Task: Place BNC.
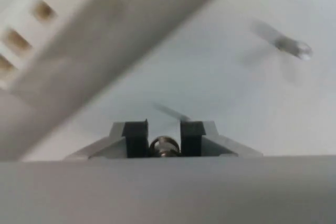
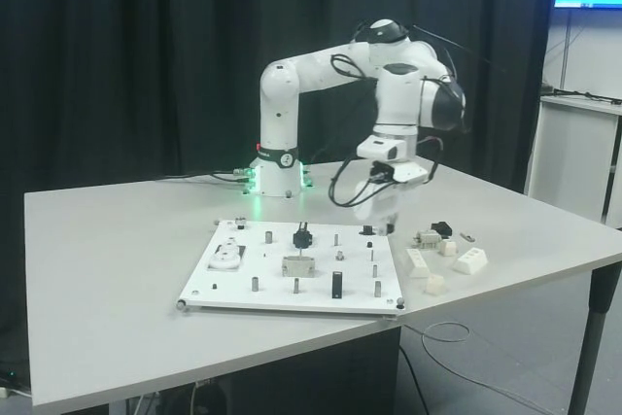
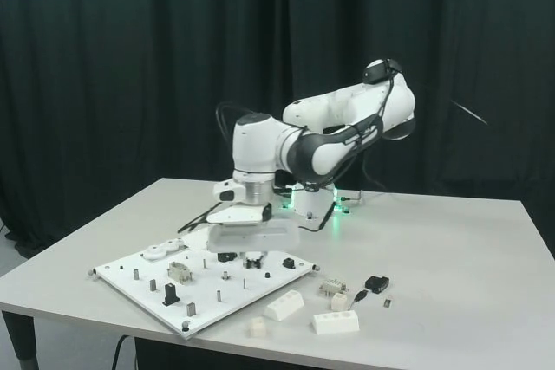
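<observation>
Grey table [image 2: 107,269], bearing a white rectangular assembly board [image 2: 233,289] studded with small fixtures, and the white Franka arm [image 2: 321,65] bent low over the board's far right corner. Black two-fingered gripper [image 1: 164,137], hovering just above the board, closed upon a small round metal BNC connector [image 1: 164,146]. White plastic blocks [image 2: 457,261], loose on the table right of the board.

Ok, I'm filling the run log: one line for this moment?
task: place BNC | gripper: shut on BNC | position: above board edge | BNC: not yet seated
</observation>
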Controlling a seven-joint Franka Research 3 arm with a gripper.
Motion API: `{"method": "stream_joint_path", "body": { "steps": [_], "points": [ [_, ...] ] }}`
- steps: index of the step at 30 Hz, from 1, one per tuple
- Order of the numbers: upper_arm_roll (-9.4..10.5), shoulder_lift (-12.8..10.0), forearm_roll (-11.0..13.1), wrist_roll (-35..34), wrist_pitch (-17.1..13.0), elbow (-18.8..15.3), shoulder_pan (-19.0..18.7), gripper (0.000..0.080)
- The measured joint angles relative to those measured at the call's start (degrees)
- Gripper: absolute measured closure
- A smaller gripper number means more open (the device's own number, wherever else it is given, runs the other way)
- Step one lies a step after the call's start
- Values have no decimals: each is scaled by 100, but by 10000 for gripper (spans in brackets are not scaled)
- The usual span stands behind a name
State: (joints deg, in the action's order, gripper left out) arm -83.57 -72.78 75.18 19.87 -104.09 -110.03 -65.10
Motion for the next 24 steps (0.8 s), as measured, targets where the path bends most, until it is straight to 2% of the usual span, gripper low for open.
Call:
{"method": "stream_joint_path", "body": {
  "steps": [11, 24],
  "points": [
    [54, 0, 0, -1006, 170, 223, -465, 676],
    [264, 0, -29, -2316, 145, 574, -1043, 676]
  ]
}}
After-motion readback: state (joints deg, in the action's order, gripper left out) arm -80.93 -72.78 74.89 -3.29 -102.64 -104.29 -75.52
